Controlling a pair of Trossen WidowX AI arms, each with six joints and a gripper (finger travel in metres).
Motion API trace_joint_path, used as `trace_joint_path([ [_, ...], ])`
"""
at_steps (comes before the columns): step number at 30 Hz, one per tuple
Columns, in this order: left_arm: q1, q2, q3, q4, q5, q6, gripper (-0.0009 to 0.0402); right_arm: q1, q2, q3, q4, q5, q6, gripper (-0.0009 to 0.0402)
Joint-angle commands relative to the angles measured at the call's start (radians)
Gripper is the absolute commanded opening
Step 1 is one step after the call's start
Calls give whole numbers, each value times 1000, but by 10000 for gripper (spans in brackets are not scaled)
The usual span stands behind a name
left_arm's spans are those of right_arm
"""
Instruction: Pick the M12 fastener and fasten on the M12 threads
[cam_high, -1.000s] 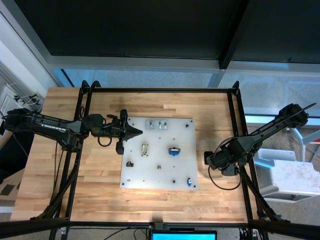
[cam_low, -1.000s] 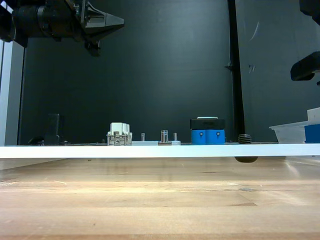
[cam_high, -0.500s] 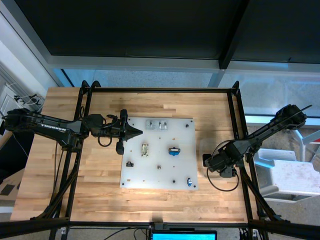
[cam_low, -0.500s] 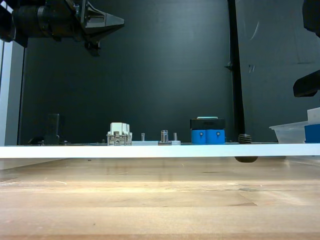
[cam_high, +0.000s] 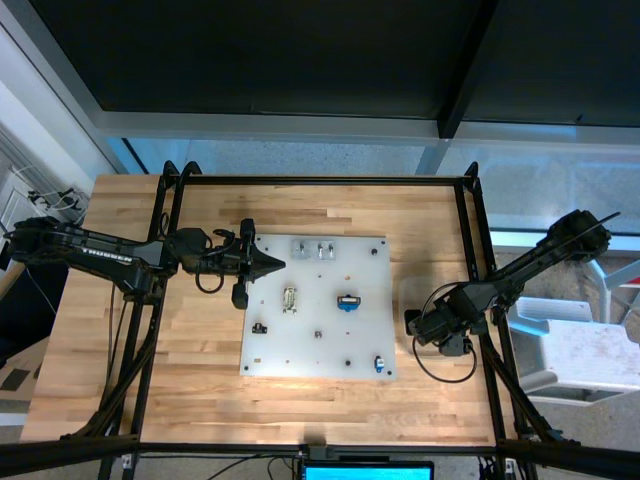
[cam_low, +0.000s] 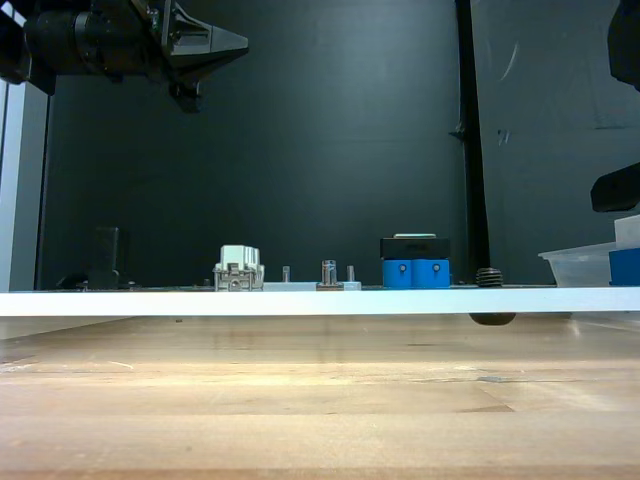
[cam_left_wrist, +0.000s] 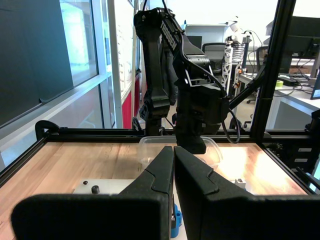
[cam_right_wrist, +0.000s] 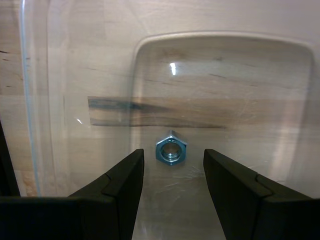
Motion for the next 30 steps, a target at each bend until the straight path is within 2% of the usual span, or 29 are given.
trace_joint_path([
  [1,0,0,0,0,0,0,0,-1,0,-16,22,1,1,164],
  [30,0,0,0,0,0,0,0,-4,3,-54,74,-9,2,165],
])
